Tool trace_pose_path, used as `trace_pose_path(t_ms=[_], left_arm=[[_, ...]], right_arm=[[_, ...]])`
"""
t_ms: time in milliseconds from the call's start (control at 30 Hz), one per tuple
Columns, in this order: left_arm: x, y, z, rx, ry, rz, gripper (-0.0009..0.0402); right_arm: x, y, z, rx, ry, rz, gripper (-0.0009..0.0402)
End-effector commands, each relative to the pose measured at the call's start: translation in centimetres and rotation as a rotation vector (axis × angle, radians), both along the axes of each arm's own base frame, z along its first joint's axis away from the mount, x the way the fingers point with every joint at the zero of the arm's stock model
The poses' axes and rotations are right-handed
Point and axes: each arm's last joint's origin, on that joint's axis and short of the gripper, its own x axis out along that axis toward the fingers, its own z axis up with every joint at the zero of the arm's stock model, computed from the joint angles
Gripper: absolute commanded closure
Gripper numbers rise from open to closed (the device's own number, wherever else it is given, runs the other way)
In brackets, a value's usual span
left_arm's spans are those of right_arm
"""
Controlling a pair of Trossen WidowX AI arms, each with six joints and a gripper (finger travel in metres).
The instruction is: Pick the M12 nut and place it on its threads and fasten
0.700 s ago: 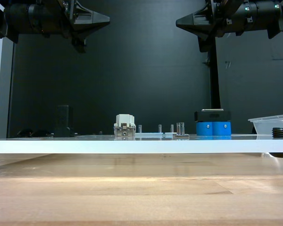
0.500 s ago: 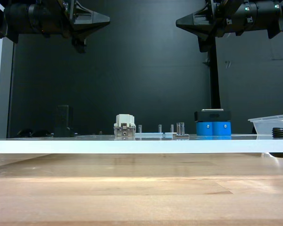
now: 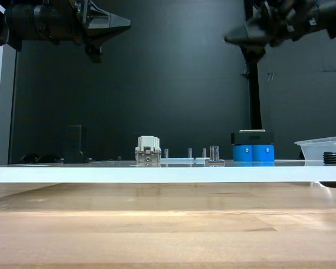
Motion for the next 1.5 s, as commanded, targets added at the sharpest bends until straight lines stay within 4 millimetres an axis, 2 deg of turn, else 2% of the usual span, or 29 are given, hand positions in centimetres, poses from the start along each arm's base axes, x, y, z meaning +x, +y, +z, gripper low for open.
trace_pose_path(t_ms=[33,433,733,1067,1200,1367,1500], left_arm=[[0.0,0.0,0.0,0.000,0.000,0.000,0.0393],[0.0,0.0,0.0,0.000,0.000,0.000,0.0393],[0.0,0.0,0.0,0.000,0.000,0.000,0.0393],[0.0,0.0,0.0,0.000,0.000,0.000,0.0393],[0.0,0.0,0.0,0.000,0.000,0.000,0.0393],[0.0,0.0,0.0,0.000,0.000,0.000,0.0393],[0.0,0.0,0.0,0.000,0.000,0.000,0.0393]], right_arm=[[-0.8,0.0,0.0,-0.045,0.126,0.015,0.0393],[-4.2,0.2,0.6,-0.204,0.642,0.156,0.0393],[-6.2,1.9,-0.5,-0.516,0.942,0.586,0.0393],[-5.9,5.1,-1.8,-0.783,0.991,0.913,0.0383],[-5.8,5.9,-2.4,-0.873,0.978,1.038,0.0358],[-5.9,6.0,-3.5,-0.959,0.964,1.167,0.0318],[-5.9,6.1,-4.8,-0.992,0.932,1.205,0.0286]])
